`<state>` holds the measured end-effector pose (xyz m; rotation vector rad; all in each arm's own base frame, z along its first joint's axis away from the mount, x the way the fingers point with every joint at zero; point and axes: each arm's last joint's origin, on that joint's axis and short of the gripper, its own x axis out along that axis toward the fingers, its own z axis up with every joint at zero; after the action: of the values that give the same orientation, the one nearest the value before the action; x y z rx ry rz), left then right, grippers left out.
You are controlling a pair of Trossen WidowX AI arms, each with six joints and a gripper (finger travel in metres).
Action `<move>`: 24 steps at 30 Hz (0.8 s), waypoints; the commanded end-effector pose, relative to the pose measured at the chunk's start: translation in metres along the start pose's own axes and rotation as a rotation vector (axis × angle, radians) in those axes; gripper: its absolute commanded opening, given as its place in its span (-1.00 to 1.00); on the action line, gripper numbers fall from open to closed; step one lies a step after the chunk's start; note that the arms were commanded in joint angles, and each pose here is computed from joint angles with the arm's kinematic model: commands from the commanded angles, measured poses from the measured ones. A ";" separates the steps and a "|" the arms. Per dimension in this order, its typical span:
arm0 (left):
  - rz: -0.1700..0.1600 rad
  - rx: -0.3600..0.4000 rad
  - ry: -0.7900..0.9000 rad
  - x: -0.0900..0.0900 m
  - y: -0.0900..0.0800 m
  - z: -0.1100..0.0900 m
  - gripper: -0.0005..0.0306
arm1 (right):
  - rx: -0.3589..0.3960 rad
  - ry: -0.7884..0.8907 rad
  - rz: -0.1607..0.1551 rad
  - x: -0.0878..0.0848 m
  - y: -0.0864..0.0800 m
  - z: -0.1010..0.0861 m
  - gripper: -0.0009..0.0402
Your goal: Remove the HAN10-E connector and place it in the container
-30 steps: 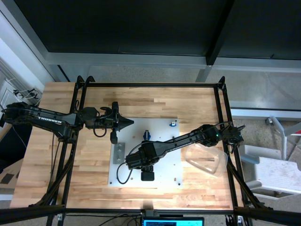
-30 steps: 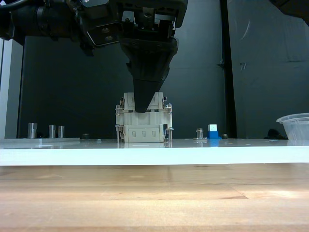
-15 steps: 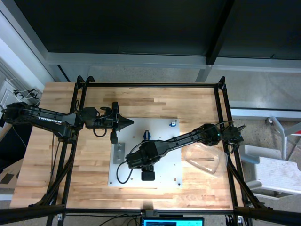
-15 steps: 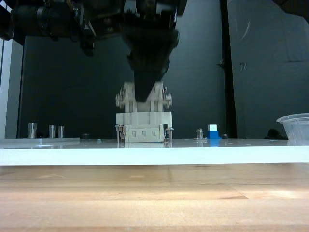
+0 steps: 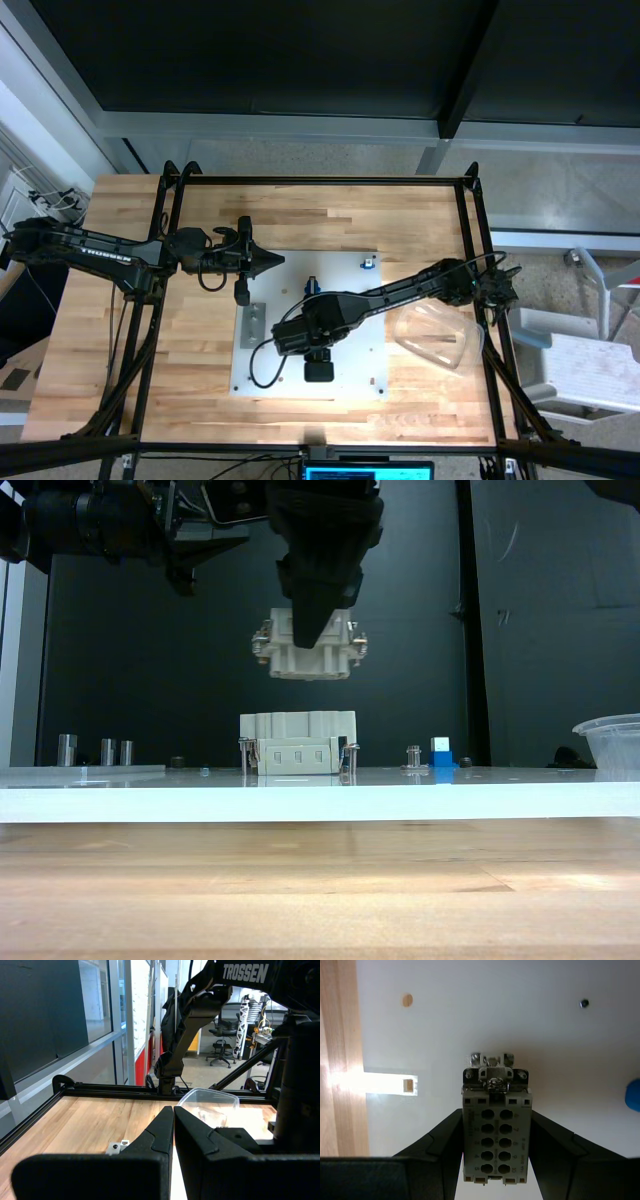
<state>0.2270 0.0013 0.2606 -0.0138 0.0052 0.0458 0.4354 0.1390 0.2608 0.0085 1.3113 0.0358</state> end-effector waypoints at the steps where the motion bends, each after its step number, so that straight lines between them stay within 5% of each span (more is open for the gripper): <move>1: 0.000 0.000 -0.001 0.000 0.000 0.000 -0.96 | 0.023 -0.009 0.001 -0.005 -0.002 -0.008 -0.81; 24: 0.000 0.000 -0.001 0.000 0.000 0.000 -0.97 | 0.118 -0.007 0.004 -0.039 -0.028 -0.124 -0.81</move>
<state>0.2271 0.0013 0.2607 -0.0142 0.0048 0.0458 0.3117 0.1096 0.2669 0.1048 1.3056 -0.0346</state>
